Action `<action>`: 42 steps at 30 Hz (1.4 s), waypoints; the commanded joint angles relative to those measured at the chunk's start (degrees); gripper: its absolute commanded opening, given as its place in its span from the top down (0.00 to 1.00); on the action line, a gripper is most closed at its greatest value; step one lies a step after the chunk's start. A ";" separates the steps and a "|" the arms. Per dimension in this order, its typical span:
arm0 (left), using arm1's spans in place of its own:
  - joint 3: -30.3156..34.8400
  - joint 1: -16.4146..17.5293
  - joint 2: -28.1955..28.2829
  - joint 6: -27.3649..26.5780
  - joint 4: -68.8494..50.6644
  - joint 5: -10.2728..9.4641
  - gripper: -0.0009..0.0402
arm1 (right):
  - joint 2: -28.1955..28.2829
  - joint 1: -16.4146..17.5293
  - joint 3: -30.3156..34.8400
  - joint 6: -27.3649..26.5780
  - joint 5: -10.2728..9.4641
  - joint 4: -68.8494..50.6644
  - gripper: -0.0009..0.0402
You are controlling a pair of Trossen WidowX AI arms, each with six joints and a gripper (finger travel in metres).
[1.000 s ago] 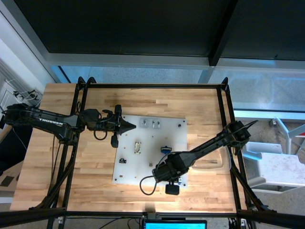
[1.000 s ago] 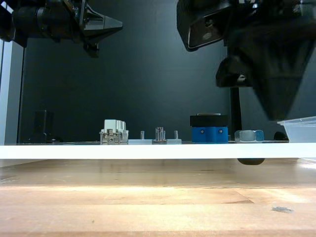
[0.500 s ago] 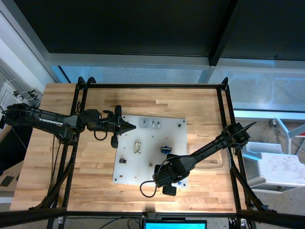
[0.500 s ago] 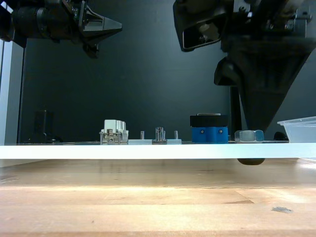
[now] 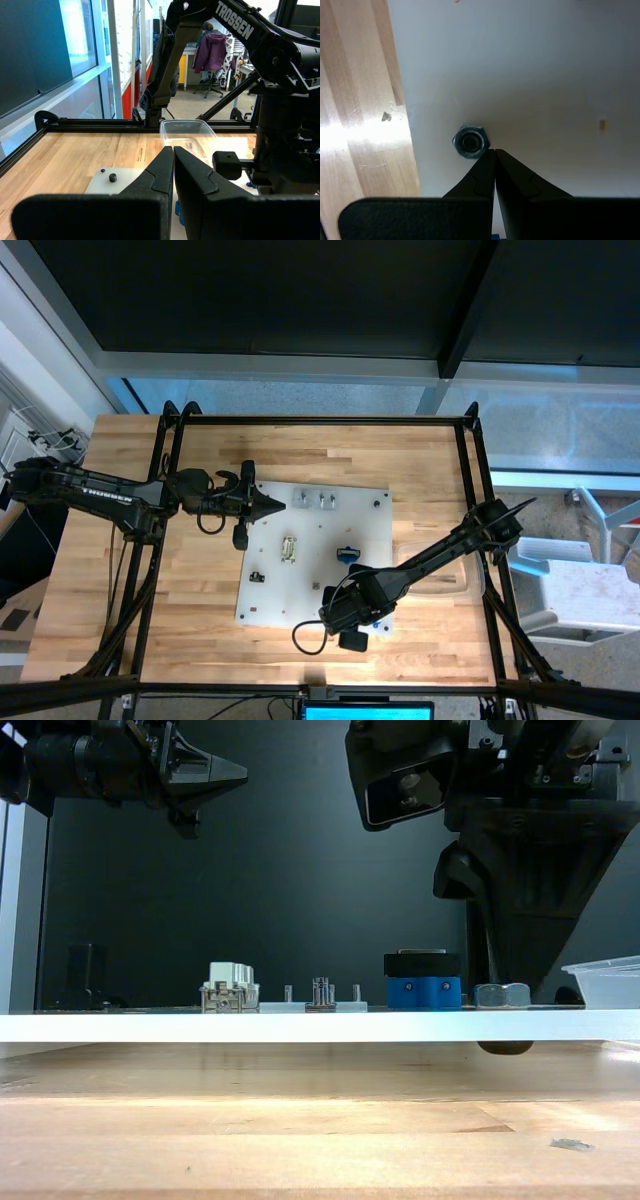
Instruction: Pick the M12 fastener and fasten on the M12 threads
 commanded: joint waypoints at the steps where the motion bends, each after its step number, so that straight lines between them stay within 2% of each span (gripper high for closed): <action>1: 0.02 0.00 0.02 0.02 -0.02 0.02 0.98 | -0.04 0.00 0.17 -1.22 -4.02 0.22 0.98; 4: 0.02 0.02 0.02 0.02 0.00 0.02 0.98 | -0.35 0.04 0.15 -2.56 -6.51 0.09 0.98; 5: 0.02 0.00 0.02 0.02 0.00 0.00 0.98 | -0.44 0.04 0.15 -2.80 -6.80 0.07 0.98; 12: 0.02 0.02 0.02 0.02 0.00 0.02 0.98 | -0.66 0.04 0.15 -2.73 -6.12 -0.66 0.98; 13: 0.02 0.02 0.02 0.02 0.00 0.02 0.98 | -0.72 0.04 0.15 -2.73 -5.90 -0.68 0.98; 15: 0.02 0.00 0.02 0.02 -0.02 0.02 0.98 | -0.87 0.02 0.15 -2.45 -4.02 -0.72 0.98; 20: 0.02 0.02 0.02 0.02 0.00 0.02 0.98 | -1.36 -0.11 0.46 -0.98 2.14 -1.51 0.98; 24: 0.02 0.02 0.02 0.02 -0.02 0.02 0.98 | -1.18 -0.11 0.46 -0.57 4.59 -1.51 0.98; 42: 0.02 0.00 0.02 0.02 -0.02 0.02 0.98 | -0.28 -0.07 0.26 0.13 4.20 1.14 0.98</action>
